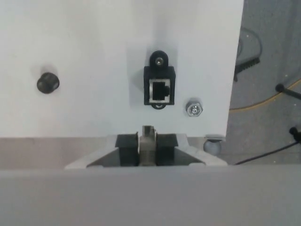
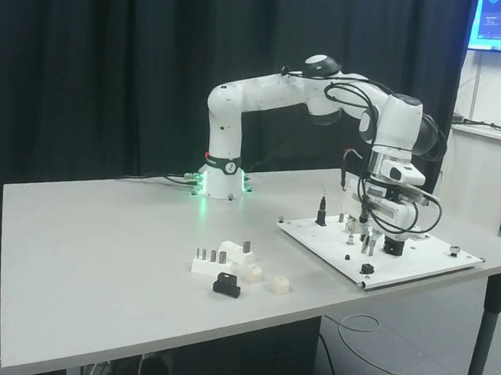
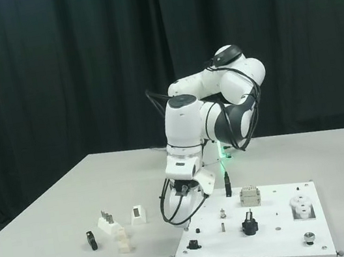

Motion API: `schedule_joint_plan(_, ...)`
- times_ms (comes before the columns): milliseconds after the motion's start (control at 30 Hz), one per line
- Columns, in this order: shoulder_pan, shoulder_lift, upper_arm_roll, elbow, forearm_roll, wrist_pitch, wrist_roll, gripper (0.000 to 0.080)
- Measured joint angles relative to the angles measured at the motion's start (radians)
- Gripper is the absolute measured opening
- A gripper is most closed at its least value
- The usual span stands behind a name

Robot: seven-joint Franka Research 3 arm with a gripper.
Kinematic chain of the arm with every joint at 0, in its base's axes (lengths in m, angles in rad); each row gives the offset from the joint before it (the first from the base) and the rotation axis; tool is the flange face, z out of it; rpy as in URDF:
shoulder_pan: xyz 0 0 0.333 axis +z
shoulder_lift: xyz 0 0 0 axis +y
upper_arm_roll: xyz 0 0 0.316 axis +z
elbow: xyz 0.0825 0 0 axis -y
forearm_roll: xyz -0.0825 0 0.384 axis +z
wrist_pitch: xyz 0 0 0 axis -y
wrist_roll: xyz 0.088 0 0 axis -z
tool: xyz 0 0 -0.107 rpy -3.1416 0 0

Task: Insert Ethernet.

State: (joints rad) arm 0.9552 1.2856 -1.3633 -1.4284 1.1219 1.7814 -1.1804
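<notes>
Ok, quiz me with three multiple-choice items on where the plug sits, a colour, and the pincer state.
1. Where is the grey Ethernet plug relative to the black square Ethernet socket?
A. Fully inside it
B. Short of it, not yet inserted
C. Lying on the grey table

2. What colour is the flat board carrying the socket?
A. White
B. Black
C. Green

3. What is the pincer doing?
A. Open and empty
B. Shut on the plug
C. Shut on a hex nut

Answers: 1 B, the wrist view shows bare board between plug tip and socket. 2 A, the board is white in every view. 3 B, both black pads press against the plug's sides.
</notes>
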Motion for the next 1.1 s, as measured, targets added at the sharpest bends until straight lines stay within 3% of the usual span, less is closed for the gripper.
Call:
schedule_joint_plan(633, -0.017, -0.010, 0.004, 0.000, 0.047, -0.011, -0.004, 0.0074)
schedule_joint_plan(1100, -0.059, -0.010, 0.052, 0.047, 0.054, -0.004, -0.033, 0.0074)
